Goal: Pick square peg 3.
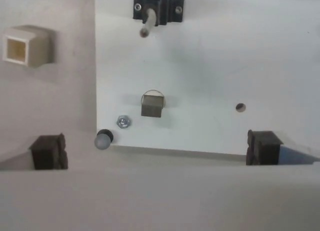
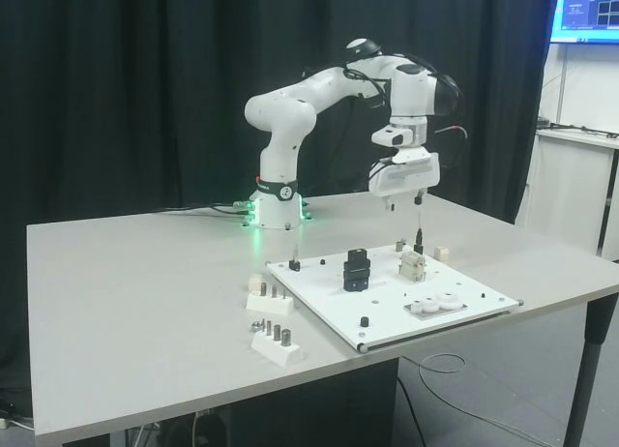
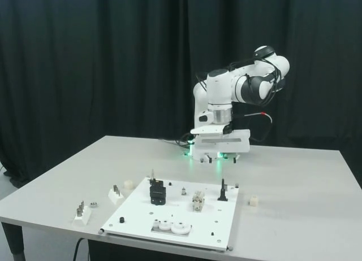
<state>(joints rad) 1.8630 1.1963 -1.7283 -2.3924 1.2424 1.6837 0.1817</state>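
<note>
In the wrist view a small grey square peg [image 1: 152, 105] stands upright on the white board [image 1: 210, 66], near the board's corner. It shows as a tiny post [image 2: 399, 244] at the board's far edge. My gripper [image 1: 155, 150] is open, with nothing between its black fingertips [image 1: 48, 152]. It hangs well above that far corner of the board [image 2: 404, 200] [image 3: 220, 156], apart from the peg. More pegs stand in two white holders [image 2: 263, 297] [image 2: 278, 342] on the table left of the board.
A black bracket with a white rod [image 1: 157, 10] stands on the board beyond the peg. A nut [image 1: 123, 122], a round corner foot [image 1: 103, 139] and a hole [image 1: 240, 107] lie close by. A white hollow cube [image 1: 26, 45] sits on the grey table off the board.
</note>
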